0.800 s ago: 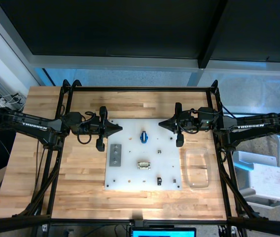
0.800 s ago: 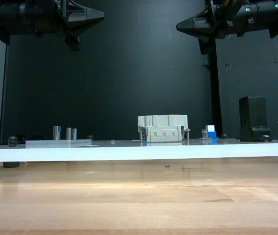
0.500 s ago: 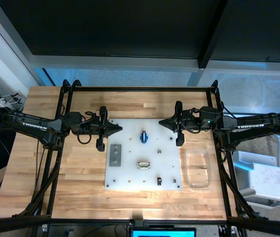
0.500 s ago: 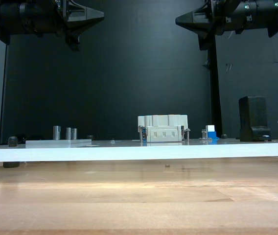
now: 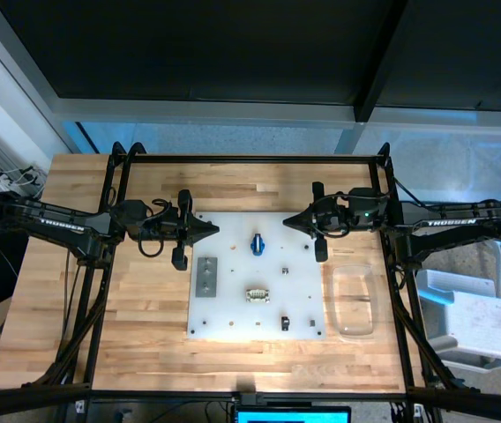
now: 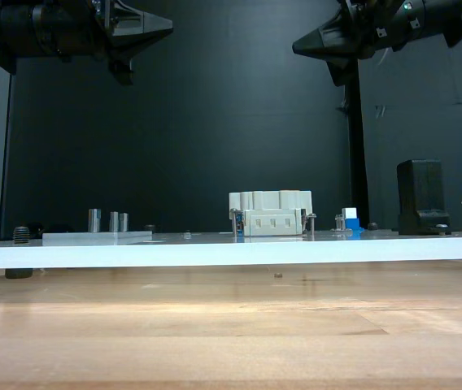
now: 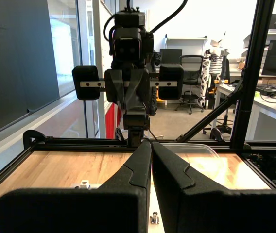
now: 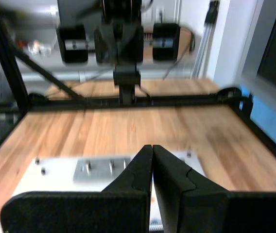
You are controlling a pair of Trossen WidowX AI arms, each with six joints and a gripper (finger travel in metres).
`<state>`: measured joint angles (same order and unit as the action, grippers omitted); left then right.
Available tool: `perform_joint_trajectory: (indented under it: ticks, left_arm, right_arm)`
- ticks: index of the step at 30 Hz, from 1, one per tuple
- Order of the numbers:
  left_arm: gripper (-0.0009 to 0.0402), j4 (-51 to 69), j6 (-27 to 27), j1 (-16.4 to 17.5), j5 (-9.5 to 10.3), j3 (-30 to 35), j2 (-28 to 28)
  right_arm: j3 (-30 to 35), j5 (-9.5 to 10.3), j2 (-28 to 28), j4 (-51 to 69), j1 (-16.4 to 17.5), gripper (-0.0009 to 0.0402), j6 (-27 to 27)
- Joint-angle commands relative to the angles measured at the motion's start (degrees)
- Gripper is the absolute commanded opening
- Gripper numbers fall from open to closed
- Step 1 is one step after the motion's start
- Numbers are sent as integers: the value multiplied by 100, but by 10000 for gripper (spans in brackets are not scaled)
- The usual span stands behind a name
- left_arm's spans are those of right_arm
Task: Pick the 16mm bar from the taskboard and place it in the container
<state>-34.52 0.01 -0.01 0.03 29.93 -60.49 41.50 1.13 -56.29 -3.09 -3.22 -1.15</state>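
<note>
Hovering high above taskboard (image 5: 233,304) far edge, well apart: left gripper (image 5: 214,227) and right gripper (image 5: 287,221), jaws pressed closed. 16mm bar too small to single out on board. Container (image 5: 328,300) just beside board's right edge.

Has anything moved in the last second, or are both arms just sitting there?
The right gripper has tipped slightly nose-down, high above the far side of the taskboard; it is shut and holds nothing. The left gripper stayed parked over the board's far-left corner, shut. The board's parts and the container are unchanged.
</note>
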Motion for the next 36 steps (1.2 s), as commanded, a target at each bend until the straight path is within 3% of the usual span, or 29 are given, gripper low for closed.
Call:
perform_joint_trajectory:
  ticks: [1, 11, 21, 27, 36]
  left_arm:
    - [0, -2, 0, 0, -2, 2, 0]
    - [0, -2, 0, 0, -2, 2, 0]
    - [0, -2, 0, 2, 0, 2, 0]
    - [0, -2, 0, 2, 0, 2, 0]
    - [0, 0, 0, 2, -2, 2, 0]
  right_arm:
    - [426, -4, -192, 929, 13, 0, -4]
    - [1821, -4, -1143, 3471, 153, 0, -4]
    - [2826, -24, -1930, 5119, 442, 0, -107]
    - [3202, -374, -2229, 5816, 664, 0, -304]
    - [3346, -367, -2424, 6557, 920, 0, -660]
